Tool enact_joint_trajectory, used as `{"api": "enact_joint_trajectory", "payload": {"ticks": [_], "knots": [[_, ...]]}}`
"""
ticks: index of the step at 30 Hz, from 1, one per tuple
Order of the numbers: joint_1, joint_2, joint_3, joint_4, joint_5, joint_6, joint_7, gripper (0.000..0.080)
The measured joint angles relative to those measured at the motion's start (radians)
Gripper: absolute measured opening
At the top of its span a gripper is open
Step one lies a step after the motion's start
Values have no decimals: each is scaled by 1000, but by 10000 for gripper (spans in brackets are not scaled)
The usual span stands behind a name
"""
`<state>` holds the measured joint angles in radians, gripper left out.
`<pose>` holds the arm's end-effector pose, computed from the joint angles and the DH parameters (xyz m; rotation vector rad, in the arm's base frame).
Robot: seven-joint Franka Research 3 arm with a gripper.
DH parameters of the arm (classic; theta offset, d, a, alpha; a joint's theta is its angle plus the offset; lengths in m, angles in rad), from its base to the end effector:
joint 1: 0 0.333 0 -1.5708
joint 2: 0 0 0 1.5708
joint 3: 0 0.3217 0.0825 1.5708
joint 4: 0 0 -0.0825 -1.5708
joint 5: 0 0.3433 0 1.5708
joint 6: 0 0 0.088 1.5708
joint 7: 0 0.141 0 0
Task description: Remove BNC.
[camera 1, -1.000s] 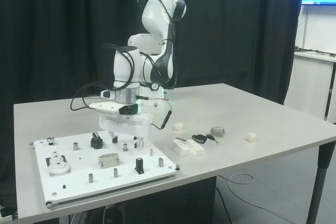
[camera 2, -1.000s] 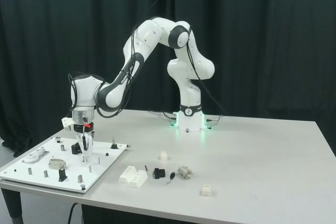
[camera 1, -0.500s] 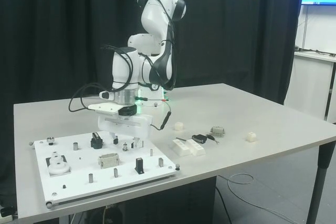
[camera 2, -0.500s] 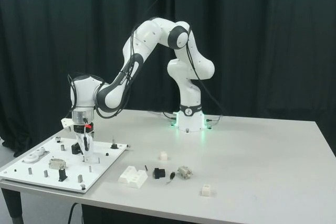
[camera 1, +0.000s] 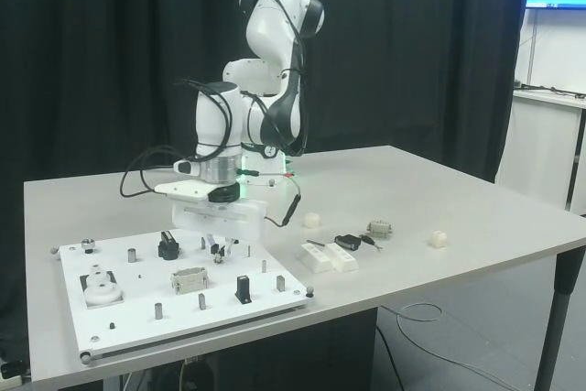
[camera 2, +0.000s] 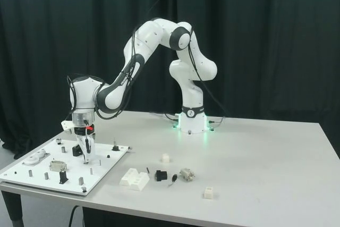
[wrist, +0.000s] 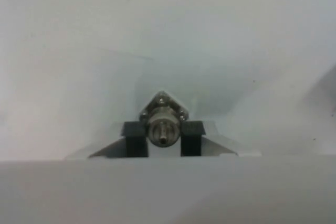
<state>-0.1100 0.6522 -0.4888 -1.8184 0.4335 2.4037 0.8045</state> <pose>0.5369 -0.3257 0.2144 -2.1445 2.2822 -0.0585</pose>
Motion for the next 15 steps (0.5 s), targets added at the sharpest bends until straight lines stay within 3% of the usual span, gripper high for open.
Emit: {"api": "enact_joint_trajectory", "payload": {"ticks": [3, 4, 15], "knots": [[-1, 3, -1, 6, 0, -9, 0, 352], [-1, 5, -1, 9, 0, -13, 0, 127], [-4, 12, -4, 26, 0, -39, -20, 127]]}}
